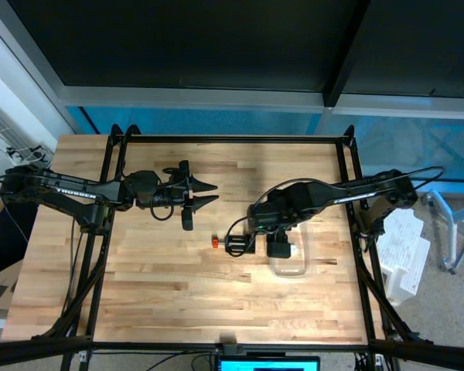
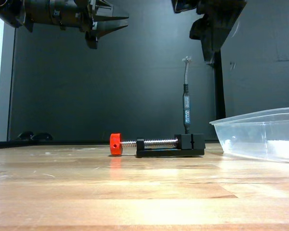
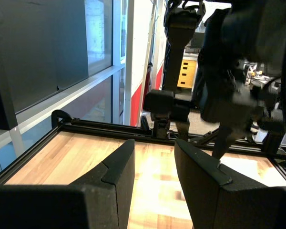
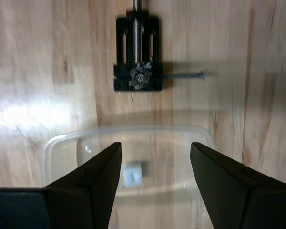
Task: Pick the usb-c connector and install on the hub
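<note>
The near strip of the worktop (image 1: 178, 301) is bare wood, giving open room up to the tray (image 1: 290, 272); a black frame (image 1: 232, 140) bounds the left, right and far edges.

The tray is clear plastic and lies right of centre; it holds one small white piece (image 4: 132, 174), lying flat on the tray floor.

The right pincer (image 1: 279, 249) hangs over the tray, pointing straight down, fingers apart and holding nothing; it is clear of the tray rim (image 4: 62, 138).

The hub (image 2: 168, 144) lies flat on the worktop just beside the tray, on its left and slightly farther back, not touching it; its red knob (image 2: 115, 144) points left.

A thin grey stem (image 2: 186, 103) with dark sections stands upright from the hub's right end.

The usb-c connector cannot be made out as a separate piece in any view.

Farther back and to the left, the left pincer (image 1: 214, 193) is held high above the worktop, level, pointing right, fingers apart and holding nothing; it is well apart from the hub.

In the low view the right arm is cut off at the upper edge.
</note>
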Controlling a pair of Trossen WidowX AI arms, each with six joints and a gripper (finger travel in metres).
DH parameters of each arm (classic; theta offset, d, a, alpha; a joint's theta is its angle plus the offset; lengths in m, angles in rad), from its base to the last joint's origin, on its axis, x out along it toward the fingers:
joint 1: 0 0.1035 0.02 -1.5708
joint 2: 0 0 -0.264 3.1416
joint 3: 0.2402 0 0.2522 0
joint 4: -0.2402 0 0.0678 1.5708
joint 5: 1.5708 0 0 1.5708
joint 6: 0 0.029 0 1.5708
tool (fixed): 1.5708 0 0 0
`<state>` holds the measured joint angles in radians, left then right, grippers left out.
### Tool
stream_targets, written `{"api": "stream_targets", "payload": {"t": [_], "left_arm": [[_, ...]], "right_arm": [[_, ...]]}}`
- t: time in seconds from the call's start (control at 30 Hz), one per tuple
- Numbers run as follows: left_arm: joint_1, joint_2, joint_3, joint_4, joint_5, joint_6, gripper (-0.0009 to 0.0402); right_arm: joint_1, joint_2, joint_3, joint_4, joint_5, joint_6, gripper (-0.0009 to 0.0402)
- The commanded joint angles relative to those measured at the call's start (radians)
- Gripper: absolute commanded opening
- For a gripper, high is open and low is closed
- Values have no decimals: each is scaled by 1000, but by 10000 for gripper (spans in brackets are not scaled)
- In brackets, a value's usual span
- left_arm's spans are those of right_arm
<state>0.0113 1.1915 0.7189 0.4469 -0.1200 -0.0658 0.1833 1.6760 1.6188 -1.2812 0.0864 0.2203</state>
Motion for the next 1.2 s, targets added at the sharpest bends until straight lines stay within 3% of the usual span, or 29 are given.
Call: {"api": "stream_targets", "payload": {"t": [0.03,0.5,0.83,1.2], "left_arm": [[0,1,0,0,0,0,111],[0,1,0,0,0,0,111],[0,1,0,-1,0,0,111],[0,1,0,-1,0,0,111]], "right_arm": [[-1,-67,-62,88,1,8,187],[-3,-148,-131,177,1,-12,136],[-89,-415,-382,525,0,-80,-5],[-168,-643,-641,913,-4,-157,2]]}}
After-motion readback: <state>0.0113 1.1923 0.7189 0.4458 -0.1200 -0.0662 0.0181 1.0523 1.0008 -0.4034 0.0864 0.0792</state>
